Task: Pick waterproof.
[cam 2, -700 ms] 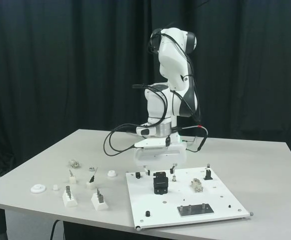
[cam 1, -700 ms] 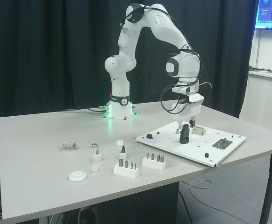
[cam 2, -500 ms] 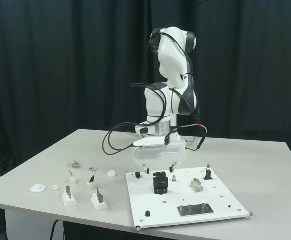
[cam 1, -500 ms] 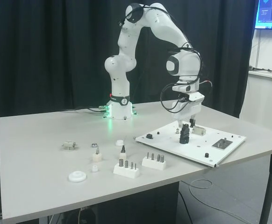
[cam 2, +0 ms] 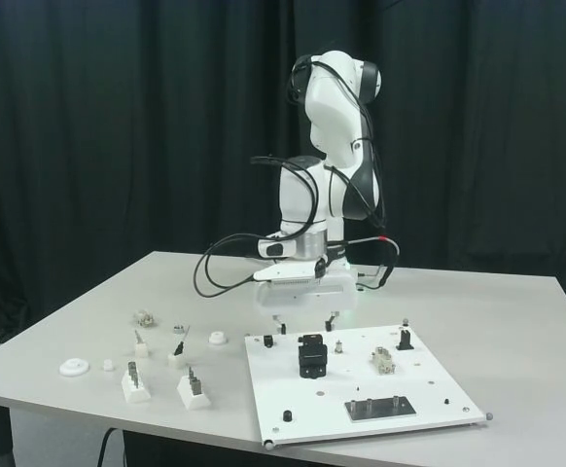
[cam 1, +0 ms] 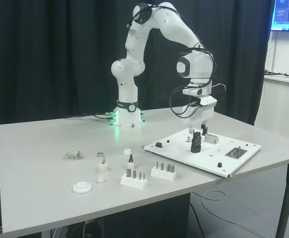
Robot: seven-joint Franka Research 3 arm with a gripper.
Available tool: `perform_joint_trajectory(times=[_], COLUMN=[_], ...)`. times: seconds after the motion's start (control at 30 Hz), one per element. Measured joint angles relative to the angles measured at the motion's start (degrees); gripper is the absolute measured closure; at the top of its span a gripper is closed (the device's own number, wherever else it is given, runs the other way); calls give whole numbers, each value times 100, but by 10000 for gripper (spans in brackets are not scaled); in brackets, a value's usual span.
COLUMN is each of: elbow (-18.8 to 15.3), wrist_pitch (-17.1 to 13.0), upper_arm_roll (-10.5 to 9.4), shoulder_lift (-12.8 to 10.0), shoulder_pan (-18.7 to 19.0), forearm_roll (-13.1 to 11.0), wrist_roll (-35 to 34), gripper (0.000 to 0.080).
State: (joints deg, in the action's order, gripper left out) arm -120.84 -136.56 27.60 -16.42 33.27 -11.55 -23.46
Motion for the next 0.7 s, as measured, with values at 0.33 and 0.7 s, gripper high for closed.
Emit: perform_joint_trajectory(times=[0.33, 0.7], elbow=[65, 174], wrist_pitch=[101, 176], upper_arm_roll=[94, 201], shoulder_lift=[5, 3], shoulder_pan=[0, -69], forearm_roll=[1, 89], wrist_roll=[0, 0], gripper=[3, 3])
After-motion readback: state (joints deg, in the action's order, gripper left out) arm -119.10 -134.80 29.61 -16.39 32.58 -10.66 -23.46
